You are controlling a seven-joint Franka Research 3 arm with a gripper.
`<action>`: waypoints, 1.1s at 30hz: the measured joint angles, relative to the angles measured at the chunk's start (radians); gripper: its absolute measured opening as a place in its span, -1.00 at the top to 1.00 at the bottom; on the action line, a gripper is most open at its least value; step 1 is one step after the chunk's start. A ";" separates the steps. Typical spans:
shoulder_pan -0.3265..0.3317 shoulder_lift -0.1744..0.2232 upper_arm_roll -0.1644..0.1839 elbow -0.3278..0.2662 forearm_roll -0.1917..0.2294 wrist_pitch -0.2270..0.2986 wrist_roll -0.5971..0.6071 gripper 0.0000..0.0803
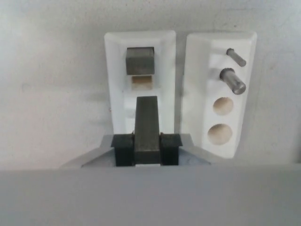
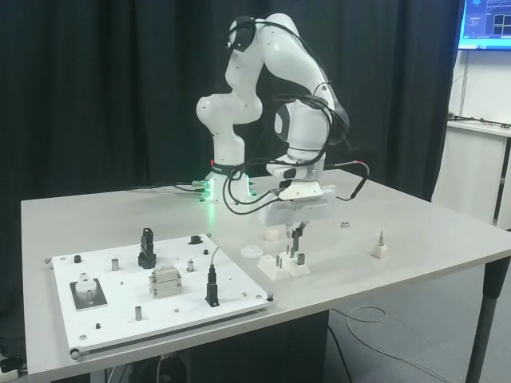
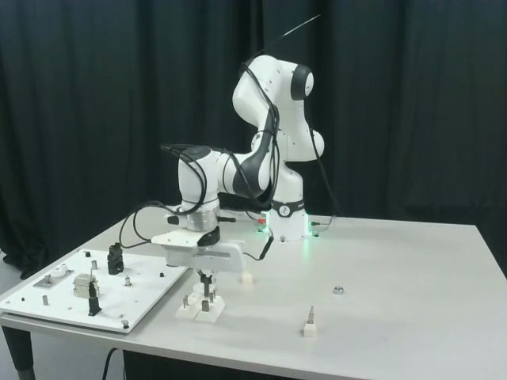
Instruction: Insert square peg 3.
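Observation:
In the wrist view my gripper (image 1: pixel 146 149) is shut on a grey square peg (image 1: pixel 146 123), which hangs above the white square-hole block (image 1: pixel 117 89). That block has one grey square peg (image 1: pixel 140 60) seated at its far end and an open square hole (image 1: pixel 141 82) beside it. The held peg's lower end hides the block's surface behind that hole. In the first room view the gripper (image 2: pixel 296 231) hovers just above the two white blocks (image 2: pixel 286 265). In the second room view the gripper (image 3: pixel 207 286) is over the same blocks (image 3: pixel 201 306).
A white round-hole block (image 1: pixel 202 94) beside the first holds two grey round pegs (image 1: pixel 233 81) and two open holes. A white board (image 2: pixel 152 287) with fixtures lies at the table's left. A small white stand with a pin (image 2: pixel 380 247) and a nut (image 2: pixel 345 225) lie nearby.

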 joint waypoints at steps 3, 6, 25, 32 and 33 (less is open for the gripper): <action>0.000 -0.008 0.000 -0.005 0.000 0.000 -0.001 0.72; 0.000 -0.013 0.000 -0.008 0.000 0.000 -0.002 0.72; 0.001 -0.046 -0.017 0.009 -0.010 0.009 -0.056 0.72; 0.001 -0.059 -0.051 0.033 -0.013 0.003 -0.118 0.72; 0.001 -0.061 -0.057 0.037 -0.013 0.001 -0.131 0.72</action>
